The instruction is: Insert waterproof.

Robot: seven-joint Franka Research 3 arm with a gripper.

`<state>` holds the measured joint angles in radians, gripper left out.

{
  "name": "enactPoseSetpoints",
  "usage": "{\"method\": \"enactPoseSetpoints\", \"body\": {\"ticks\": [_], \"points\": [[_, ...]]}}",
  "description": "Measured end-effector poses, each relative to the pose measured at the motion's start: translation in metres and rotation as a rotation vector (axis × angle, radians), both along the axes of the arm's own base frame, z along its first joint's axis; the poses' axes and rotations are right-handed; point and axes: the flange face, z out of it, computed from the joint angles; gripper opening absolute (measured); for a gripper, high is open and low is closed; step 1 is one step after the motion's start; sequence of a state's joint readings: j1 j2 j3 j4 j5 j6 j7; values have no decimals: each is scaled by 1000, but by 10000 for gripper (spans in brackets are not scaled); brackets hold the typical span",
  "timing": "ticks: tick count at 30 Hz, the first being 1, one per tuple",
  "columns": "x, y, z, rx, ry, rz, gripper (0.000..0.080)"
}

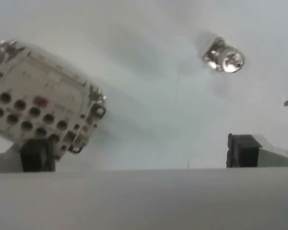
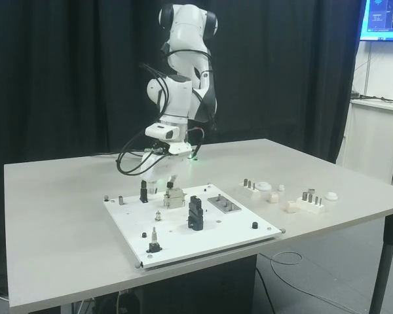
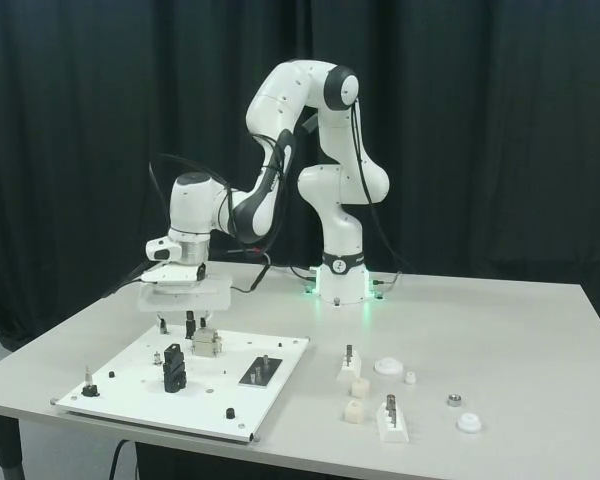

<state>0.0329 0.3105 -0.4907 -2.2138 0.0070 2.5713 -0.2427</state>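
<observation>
Seemingly the arm was early in the job, reaching toward a part and carrying nothing. Nearest the wrist camera, the tool [image 1: 137, 153] had its two black fingertips [image 1: 37, 154] spread wide apart with only bare board between them.

Taking the white board [image 2: 223, 232] on the grey counter [image 2: 59, 216] as the landmark: below the fingers, on the board's far half, stood a pale connector block [image 1: 41, 112] with rows of round holes, tilted in the wrist view, one fingertip overlapping its edge. Apart from that block, also on the board, lay a small shiny metal fitting [image 1: 223, 56], which I judged to be the waterproof part, though that is not certain.

From the room cameras the tool [image 3: 190, 325] hung just above the block [image 3: 206, 343] near the board's back edge, with a black clamp [image 2: 195, 213] nearer the board's middle. Loose white pieces [image 2: 313, 200] lay off the board, farther along the counter.

Next, the tool needed to shift over the fitting, centre it between the fingers, descend and close, before carrying it to its socket.
</observation>
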Motion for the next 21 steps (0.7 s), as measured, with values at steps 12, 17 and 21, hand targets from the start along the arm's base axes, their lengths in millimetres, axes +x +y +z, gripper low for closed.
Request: {"method": "enactPoseSetpoints", "body": {"ticks": [12,17,21], "points": [[-6,6,15,44,42,-10,800],[-8,7,20,55,47,-16,800],[-8,7,23,58,46,-18,800]]}}
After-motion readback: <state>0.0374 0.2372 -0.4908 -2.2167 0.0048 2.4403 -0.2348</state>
